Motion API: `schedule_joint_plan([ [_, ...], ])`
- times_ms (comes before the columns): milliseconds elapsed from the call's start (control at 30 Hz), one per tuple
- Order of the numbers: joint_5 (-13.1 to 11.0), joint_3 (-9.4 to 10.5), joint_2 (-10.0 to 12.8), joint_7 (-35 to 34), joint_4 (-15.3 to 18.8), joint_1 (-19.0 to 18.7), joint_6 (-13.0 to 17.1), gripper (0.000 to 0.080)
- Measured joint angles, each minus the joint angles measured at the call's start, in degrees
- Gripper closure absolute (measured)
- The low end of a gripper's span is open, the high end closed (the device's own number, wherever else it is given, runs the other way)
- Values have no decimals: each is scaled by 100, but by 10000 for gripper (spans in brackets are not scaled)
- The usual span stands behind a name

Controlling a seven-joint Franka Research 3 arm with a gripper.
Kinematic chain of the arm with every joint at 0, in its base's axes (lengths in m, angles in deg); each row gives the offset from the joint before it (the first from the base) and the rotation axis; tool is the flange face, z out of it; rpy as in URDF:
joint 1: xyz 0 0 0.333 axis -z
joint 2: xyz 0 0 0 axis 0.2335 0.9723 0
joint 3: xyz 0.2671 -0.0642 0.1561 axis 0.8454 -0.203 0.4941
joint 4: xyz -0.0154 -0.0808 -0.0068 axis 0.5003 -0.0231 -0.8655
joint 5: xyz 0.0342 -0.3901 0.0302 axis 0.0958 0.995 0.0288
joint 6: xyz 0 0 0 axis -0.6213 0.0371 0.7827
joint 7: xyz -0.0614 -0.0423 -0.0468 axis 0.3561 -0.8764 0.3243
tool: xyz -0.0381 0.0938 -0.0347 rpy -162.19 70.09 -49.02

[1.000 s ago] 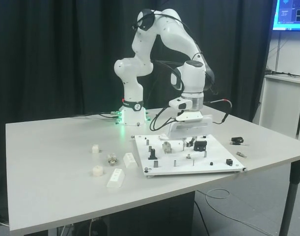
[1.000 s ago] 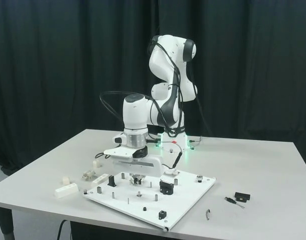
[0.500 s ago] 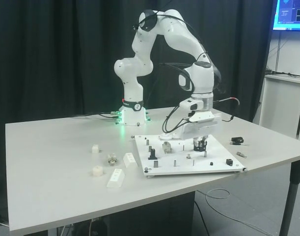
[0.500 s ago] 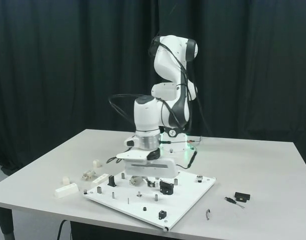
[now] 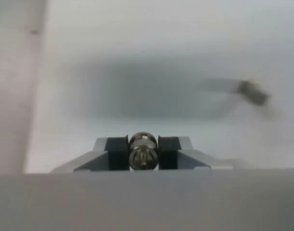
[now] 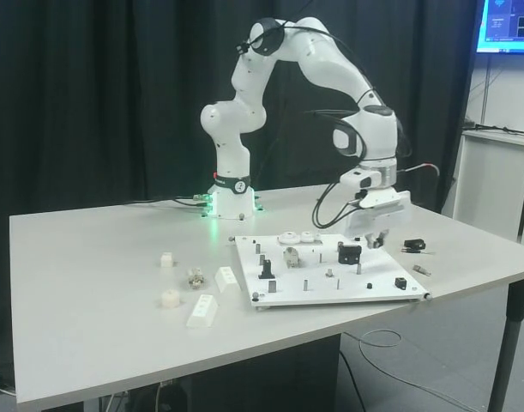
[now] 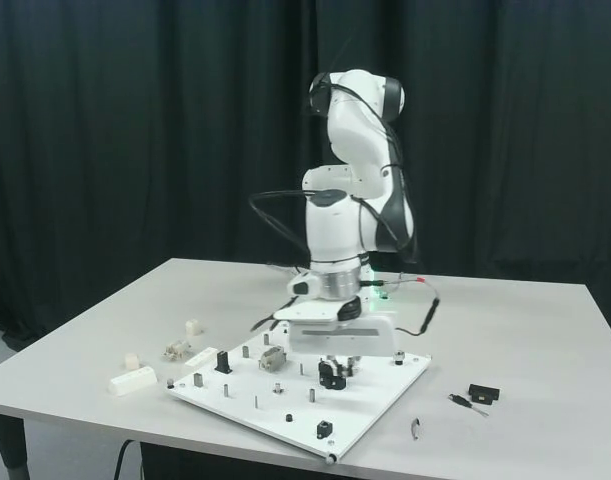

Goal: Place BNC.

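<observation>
In the wrist view a small metal BNC connector sits clamped between the two black finger pads of my gripper, which is shut on it. White board surface lies below it, with the board's edge off to one side. From the room, my gripper hangs just above the far right part of the white assembly board, next to a black block. The second room view shows the gripper low over the same black block.
Several pegs and small fixtures stand on the board, and a blurred pin lies below the wrist. White blocks and a metal part lie left of the board. Black parts and a small metal piece lie to its right.
The arm has swung from the middle of the board toward its far right part, past the black block. The gripper has stayed shut on the connector.
</observation>
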Motion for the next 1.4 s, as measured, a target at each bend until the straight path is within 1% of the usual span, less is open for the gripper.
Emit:
schedule_joint_plan([
  [300, -7, 6, 9, -516, -45, -484, 0, 676],
  [500, -7, 6, 79, -856, -53, -770, 39, 676],
  [667, -7, 6, 235, -1050, -85, -968, 194, 676],
  [900, -7, 7, 554, -1284, -217, -1177, 405, 676],
  [1133, -7, 9, 836, -1508, -430, -1296, 431, 676],
  [1400, -7, 9, 1002, -1575, -585, -1356, 431, 676],
])
